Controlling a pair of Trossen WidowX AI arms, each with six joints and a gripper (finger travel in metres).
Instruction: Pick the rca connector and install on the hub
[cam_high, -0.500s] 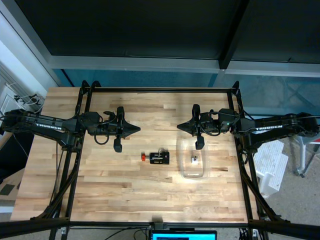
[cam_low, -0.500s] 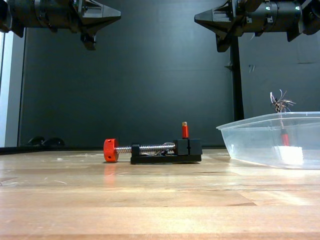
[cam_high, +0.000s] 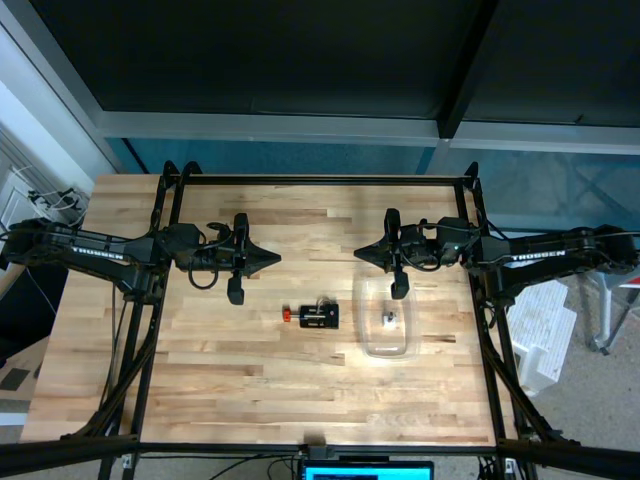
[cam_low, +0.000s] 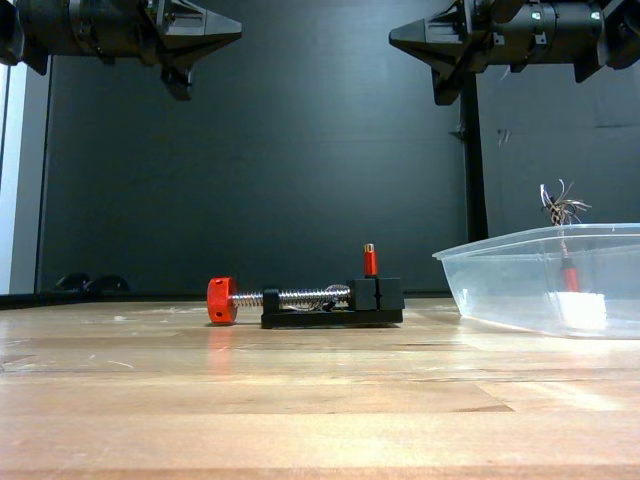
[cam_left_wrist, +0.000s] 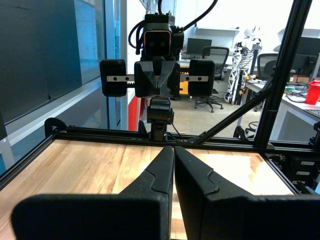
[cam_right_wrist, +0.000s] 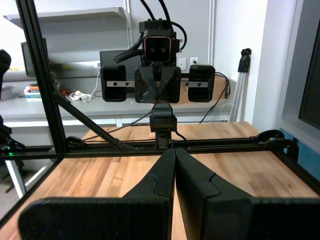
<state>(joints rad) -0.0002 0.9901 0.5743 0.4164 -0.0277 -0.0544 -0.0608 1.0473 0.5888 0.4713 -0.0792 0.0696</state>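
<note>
The hub (cam_high: 318, 317) is a small black block with a red stub at its left end, lying on the wooden table near the middle; the low view shows the hub (cam_low: 332, 300) with a threaded rod and a small red post on top. The rca connector (cam_high: 388, 319) is a tiny dark-and-silvery piece inside the clear tray (cam_high: 372, 340), right of the hub. My left gripper (cam_high: 275, 258) hangs high above the table, behind and left of the hub, shut and holding nothing. My right gripper (cam_high: 360, 254) faces it from the right, above the tray's far end, also shut and holding nothing.
In the low view the clear tray (cam_low: 500, 285) holds a white cube-like piece (cam_low: 583, 309) with a thin red stick and frayed wires above it. A black frame (cam_high: 320, 181) runs around the table's edges. Bare wood lies in front of the hub.
</note>
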